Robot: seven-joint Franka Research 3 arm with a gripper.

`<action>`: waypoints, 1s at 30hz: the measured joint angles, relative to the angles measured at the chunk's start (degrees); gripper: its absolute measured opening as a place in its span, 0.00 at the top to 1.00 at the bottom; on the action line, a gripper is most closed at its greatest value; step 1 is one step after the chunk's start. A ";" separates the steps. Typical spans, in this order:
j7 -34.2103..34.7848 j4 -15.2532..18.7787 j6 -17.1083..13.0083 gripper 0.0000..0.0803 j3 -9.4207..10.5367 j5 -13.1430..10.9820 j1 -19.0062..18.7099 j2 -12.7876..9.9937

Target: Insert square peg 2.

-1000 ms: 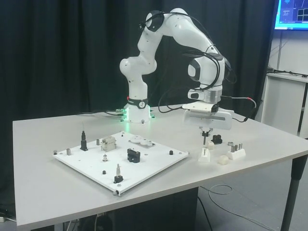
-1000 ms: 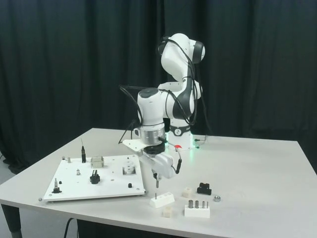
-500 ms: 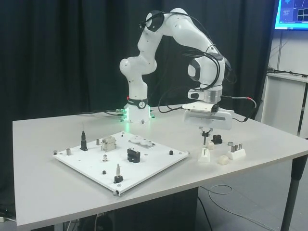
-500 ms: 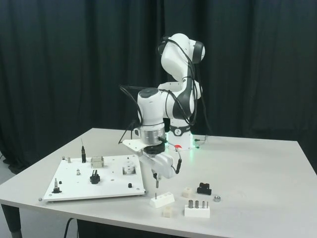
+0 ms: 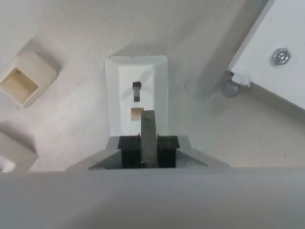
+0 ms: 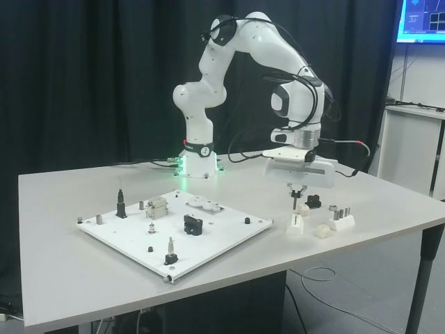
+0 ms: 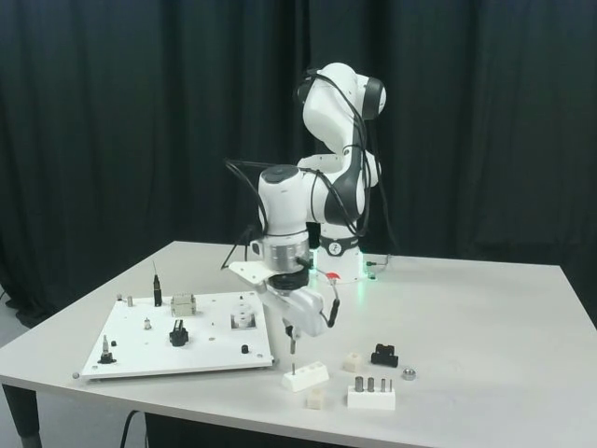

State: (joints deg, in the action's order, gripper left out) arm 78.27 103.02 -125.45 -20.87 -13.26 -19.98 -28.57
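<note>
Square peg 2 [image 5: 148, 136] is held clenched between the two black fingers [image 5: 127, 149] of the tool [image 7: 294, 333], its long axis vertical and its free end pointing down. Directly beneath it stands the small white holder block [image 5: 137, 98], resting on the grey desk [image 7: 485, 322]. In the wrist view, two openings are seen in the top of the block: a square socket [image 5: 137, 112], lying just beside the peg's tip, and a narrower slot [image 5: 137, 90] farther along the block's long axis. The peg's end appears slightly offset from the square socket rather than centred over it, so a small sideways correction followed by a straight descent is judged to be required. In the second room view, the peg's tip [image 7: 293, 355] is seen hanging a short way above the block [image 7: 306, 375], apart from it; insertion is not yet begun.

The white assembly board [image 7: 140, 359] lies near the block on the desk, and its corner with a bolt [image 5: 280, 56] is seen close to the tool in the wrist view. A second small block with a square recess [image 5: 23, 79], a holder with three upright pegs [image 7: 370, 394] and a black clamp-like part [image 7: 383, 356] are set nearby. The desk is backed by black curtains [image 7: 112, 121].
</note>
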 joint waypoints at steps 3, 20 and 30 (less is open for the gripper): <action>0.99 0.00 -0.24 0.91 -0.14 0.68 0.00 0.00; 5.60 -0.16 -1.29 0.91 -2.94 10.51 1.52 1.88; 5.60 -0.15 -1.28 0.91 -2.92 14.26 6.02 4.47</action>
State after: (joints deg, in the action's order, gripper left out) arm 83.87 102.86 -126.74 -23.78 0.99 -13.96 -24.10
